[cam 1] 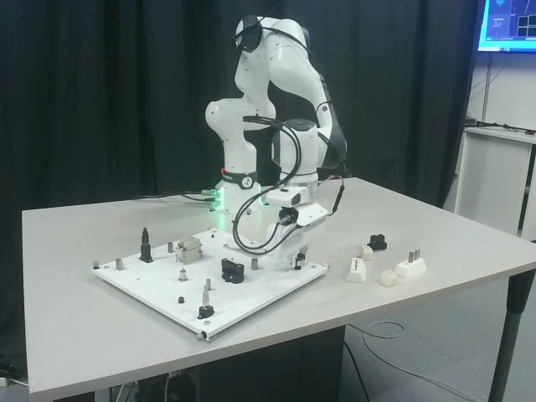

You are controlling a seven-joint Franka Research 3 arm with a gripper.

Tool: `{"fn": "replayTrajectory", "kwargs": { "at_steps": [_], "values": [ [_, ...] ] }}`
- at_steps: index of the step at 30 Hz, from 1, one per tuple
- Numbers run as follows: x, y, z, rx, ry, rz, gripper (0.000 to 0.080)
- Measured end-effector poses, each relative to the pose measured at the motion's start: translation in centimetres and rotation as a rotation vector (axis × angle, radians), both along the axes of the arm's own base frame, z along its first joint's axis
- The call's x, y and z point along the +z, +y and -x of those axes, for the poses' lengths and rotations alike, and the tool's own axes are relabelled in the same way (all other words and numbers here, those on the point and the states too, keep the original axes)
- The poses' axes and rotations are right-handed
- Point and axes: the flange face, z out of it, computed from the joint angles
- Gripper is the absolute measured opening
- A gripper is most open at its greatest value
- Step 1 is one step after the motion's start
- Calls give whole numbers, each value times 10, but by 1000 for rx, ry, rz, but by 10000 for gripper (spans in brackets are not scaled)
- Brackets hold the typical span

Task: Insert bolt 4.

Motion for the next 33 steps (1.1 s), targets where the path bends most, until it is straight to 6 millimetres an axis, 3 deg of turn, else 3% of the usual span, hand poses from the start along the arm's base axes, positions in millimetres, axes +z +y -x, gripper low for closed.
{"fn": "replayTrajectory", "kwargs": {
  "at_steps": [33],
  "values": [
    [0, 4, 4, -343, -21, 5, 243]
  ]
}}
